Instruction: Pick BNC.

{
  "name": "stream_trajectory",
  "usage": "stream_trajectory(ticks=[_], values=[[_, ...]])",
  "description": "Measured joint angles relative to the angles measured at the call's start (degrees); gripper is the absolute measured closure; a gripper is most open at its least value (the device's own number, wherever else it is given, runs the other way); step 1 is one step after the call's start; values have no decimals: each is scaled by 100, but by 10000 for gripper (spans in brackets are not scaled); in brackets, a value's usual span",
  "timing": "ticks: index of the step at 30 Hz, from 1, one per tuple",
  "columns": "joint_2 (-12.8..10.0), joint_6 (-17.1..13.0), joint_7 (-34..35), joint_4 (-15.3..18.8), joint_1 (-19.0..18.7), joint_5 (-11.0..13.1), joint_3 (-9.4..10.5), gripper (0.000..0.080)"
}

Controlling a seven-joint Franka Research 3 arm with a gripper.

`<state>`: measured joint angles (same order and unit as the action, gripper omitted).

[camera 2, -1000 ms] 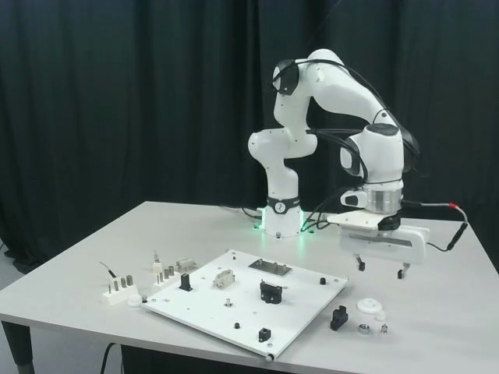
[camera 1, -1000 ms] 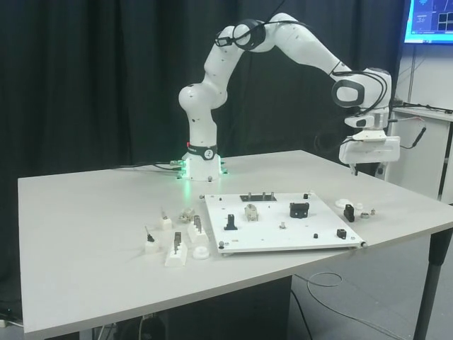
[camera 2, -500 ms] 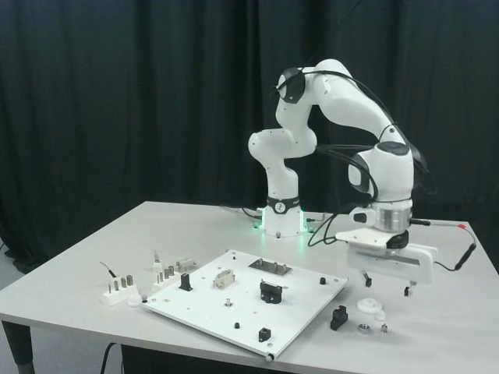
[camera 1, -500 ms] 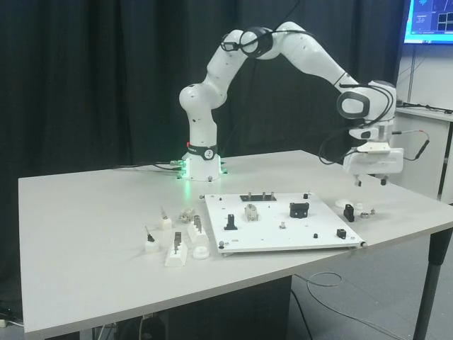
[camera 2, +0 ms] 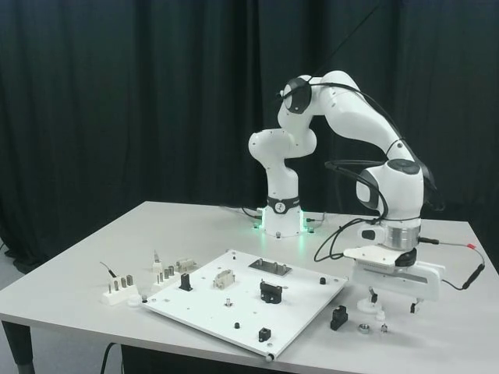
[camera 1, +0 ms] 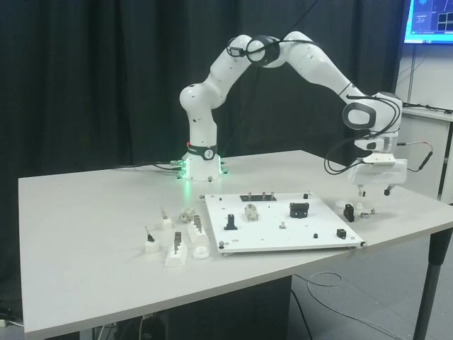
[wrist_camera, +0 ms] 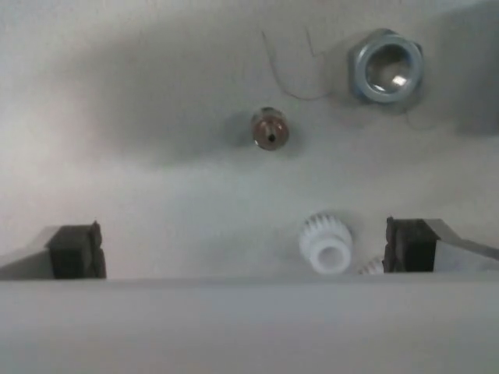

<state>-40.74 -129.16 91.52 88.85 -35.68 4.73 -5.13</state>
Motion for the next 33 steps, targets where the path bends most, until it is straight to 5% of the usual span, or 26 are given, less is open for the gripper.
stream_trajectory(ticks=[33], values=[[-692, -145, 115, -546, -12, 172, -171, 3]])
